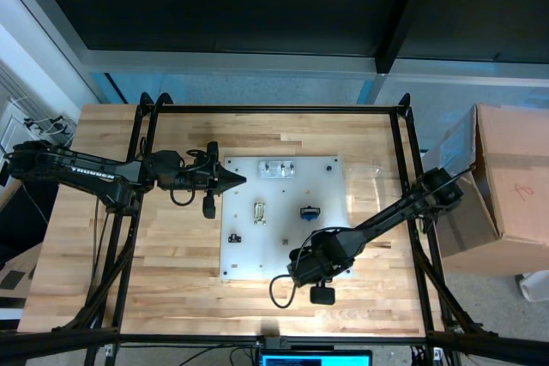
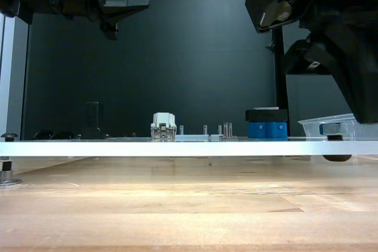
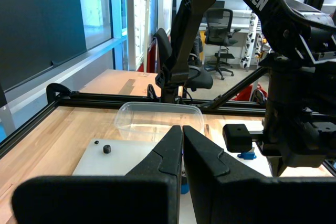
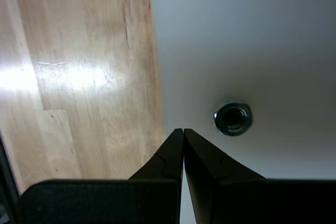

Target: Unfasten the M12 nut and place it in the container

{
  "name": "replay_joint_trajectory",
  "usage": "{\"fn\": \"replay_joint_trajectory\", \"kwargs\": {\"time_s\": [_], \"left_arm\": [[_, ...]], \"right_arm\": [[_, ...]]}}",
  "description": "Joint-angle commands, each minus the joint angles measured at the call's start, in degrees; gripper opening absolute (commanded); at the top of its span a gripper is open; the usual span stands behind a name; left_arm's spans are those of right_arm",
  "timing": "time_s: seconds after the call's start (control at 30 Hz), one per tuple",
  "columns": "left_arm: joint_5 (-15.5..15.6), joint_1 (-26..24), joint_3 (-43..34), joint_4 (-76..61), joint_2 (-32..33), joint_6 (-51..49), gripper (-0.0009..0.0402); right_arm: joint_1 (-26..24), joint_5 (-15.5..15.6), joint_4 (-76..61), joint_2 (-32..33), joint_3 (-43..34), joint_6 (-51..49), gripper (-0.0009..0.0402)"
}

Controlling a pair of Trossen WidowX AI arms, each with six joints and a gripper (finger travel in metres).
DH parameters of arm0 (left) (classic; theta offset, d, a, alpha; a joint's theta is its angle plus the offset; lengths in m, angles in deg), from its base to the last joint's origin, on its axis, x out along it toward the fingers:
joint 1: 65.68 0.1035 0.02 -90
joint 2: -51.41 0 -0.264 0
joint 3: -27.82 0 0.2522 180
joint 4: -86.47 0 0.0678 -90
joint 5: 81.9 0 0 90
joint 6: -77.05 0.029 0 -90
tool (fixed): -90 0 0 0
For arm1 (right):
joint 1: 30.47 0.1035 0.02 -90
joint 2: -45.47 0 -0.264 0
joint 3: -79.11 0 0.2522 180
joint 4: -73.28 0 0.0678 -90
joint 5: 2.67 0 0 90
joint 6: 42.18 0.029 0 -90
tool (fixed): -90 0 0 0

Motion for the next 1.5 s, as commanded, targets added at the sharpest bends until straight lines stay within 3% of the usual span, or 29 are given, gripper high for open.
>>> {"fn": "replay_joint_trajectory", "kwargs": {"time_s": [0.03,0.17,0.53,0.57,0.63,0.67,0.73,0.9,1.2,1.5], "left_arm": [[0.0,0.0,0.0,0.02,0.02,0.02,0.0],[0.0,0.0,0.0,0.02,0.02,0.02,0.0],[0.0,0.0,0.0,0.02,0.02,0.02,0.0],[0.0,0.0,0.0,0.04,0.02,0.02,0.0],[0.0,0.0,0.0,0.02,0.02,0.02,0.0],[0.0,0.0,0.0,0.02,0.02,0.02,0.0],[0.0,0.0,0.0,0.09,0.02,0.02,0.0],[0.0,0.02,0.0,-0.31,0.02,0.02,0.0],[-0.02,0.02,0.0,0.04,0.0,0.02,0.0],[-0.02,0.02,0.0,-0.02,0.02,0.02,0.0]], "right_arm": [[-0.11,-0.72,0.11,0.0,0.55,-0.17,0.0],[-0.17,-3.45,-0.81,-0.02,0.59,0.37,0.0],[-0.33,-3.37,-1.07,-0.02,0.61,-0.85,0.0],[-0.33,-5.68,-2.19,-0.11,0.61,-0.39,0.0],[-0.33,-15.04,-6.12,-0.68,0.59,4.11,0.0],[-0.33,-18.23,-7.5,-1.18,0.59,5.22,0.0],[-0.33,-19.45,-8.17,-1.99,0.59,5.22,0.0],[-0.33,-16.79,-8.5,-3.17,0.59,4.92,0.0],[-0.31,1.97,-4.17,-4.31,0.59,1.81,0.0],[-0.11,2.71,1.42,-0.26,0.72,0.96,0.0]]}}
